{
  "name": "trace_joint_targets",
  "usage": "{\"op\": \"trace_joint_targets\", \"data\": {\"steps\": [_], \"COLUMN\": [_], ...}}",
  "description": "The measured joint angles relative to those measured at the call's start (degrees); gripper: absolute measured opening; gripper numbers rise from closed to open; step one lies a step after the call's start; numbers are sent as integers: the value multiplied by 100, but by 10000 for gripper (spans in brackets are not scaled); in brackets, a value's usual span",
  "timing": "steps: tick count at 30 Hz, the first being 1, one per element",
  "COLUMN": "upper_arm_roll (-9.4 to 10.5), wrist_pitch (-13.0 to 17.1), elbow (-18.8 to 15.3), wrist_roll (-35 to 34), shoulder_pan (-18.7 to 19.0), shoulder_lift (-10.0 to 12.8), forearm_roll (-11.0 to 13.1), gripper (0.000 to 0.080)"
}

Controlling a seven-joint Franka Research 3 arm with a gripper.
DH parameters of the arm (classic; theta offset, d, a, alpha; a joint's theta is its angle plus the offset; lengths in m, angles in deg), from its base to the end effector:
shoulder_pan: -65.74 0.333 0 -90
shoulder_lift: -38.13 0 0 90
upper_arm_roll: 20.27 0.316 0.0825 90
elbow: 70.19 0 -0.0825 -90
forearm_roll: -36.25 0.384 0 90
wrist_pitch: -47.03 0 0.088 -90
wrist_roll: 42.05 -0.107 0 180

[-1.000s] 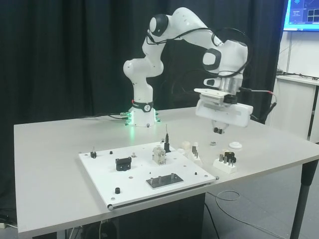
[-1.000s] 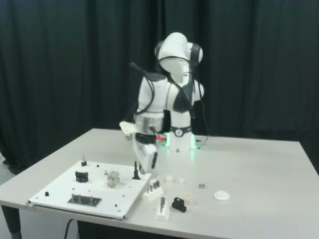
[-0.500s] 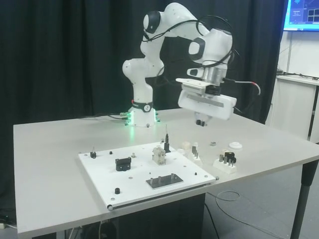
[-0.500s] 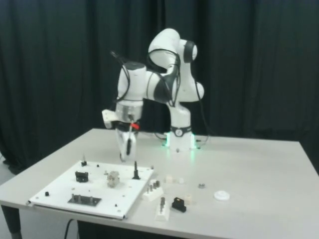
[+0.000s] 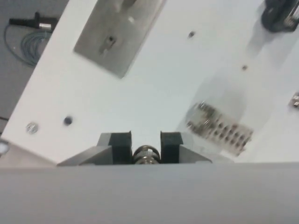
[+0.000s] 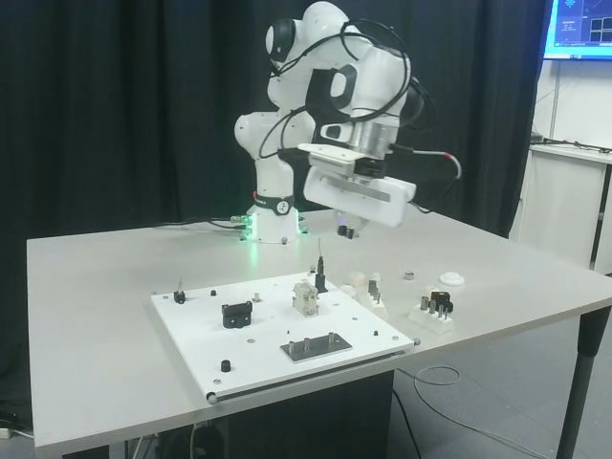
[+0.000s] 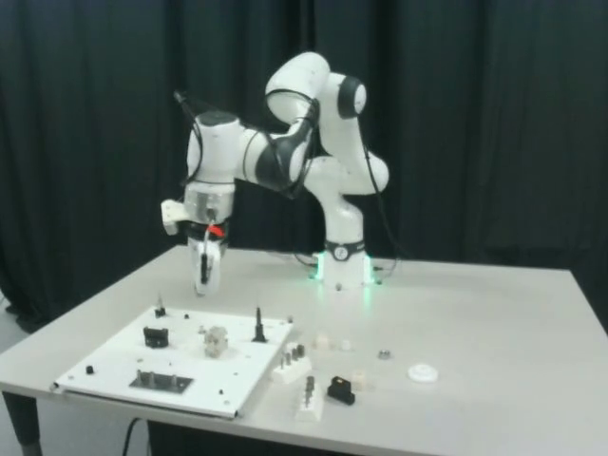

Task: Insert BNC.

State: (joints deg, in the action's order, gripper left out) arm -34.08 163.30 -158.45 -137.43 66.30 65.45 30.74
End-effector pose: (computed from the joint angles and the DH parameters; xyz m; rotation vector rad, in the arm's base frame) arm 0.6747 -0.1400 0.3873 1.8339 -2.3761 0.2215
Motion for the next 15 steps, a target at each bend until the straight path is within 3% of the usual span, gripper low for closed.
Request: {"op": "trace_joint_targets", "data": {"steps": [15], "upper_arm_roll": [-137], "wrist_pitch": [-97], "elbow": [-33], "wrist_roll": [1028], "shoulder_pan": [-338], "shoulder_lift": [-8], "forearm_roll": [5], "gripper": [126]}}
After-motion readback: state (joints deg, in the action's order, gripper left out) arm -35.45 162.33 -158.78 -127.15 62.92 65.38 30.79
